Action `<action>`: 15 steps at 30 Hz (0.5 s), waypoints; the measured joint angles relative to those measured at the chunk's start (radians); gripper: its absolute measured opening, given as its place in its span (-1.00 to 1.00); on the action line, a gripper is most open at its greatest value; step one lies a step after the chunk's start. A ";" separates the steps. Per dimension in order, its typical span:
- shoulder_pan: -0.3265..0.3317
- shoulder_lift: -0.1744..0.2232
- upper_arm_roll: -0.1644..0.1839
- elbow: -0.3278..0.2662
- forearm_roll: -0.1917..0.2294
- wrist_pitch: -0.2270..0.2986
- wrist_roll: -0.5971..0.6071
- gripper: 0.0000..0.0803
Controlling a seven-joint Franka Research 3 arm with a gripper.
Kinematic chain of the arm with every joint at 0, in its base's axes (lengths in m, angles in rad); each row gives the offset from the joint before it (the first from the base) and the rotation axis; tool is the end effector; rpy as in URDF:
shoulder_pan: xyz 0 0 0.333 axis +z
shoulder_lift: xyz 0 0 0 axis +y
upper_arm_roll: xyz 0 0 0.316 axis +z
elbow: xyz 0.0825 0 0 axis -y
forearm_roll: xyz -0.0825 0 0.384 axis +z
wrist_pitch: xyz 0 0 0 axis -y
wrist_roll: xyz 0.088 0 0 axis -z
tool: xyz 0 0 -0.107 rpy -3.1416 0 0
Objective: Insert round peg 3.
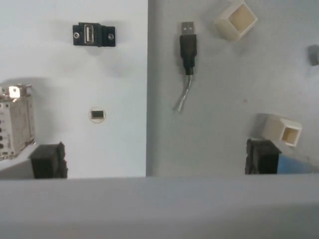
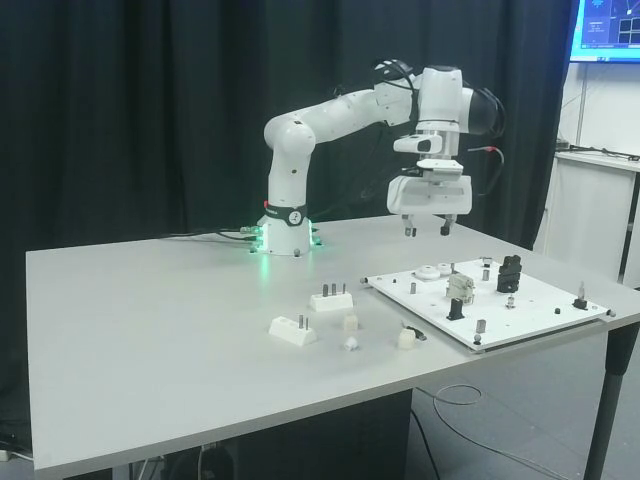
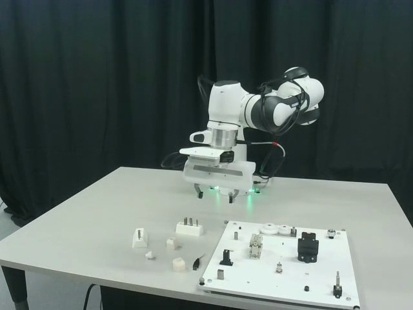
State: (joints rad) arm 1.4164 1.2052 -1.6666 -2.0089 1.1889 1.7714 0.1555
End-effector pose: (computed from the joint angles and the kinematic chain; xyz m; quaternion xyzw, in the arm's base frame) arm 0.5709 0.0657 0.3613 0.9284 -0.3659 0.0621 0.0195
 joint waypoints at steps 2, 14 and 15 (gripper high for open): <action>-0.001 0.000 0.000 0.002 -0.001 -0.001 0.000 0.99; -0.004 0.000 -0.001 0.008 -0.006 -0.008 0.004 0.99; -0.005 0.000 -0.001 0.008 -0.007 -0.008 0.004 0.99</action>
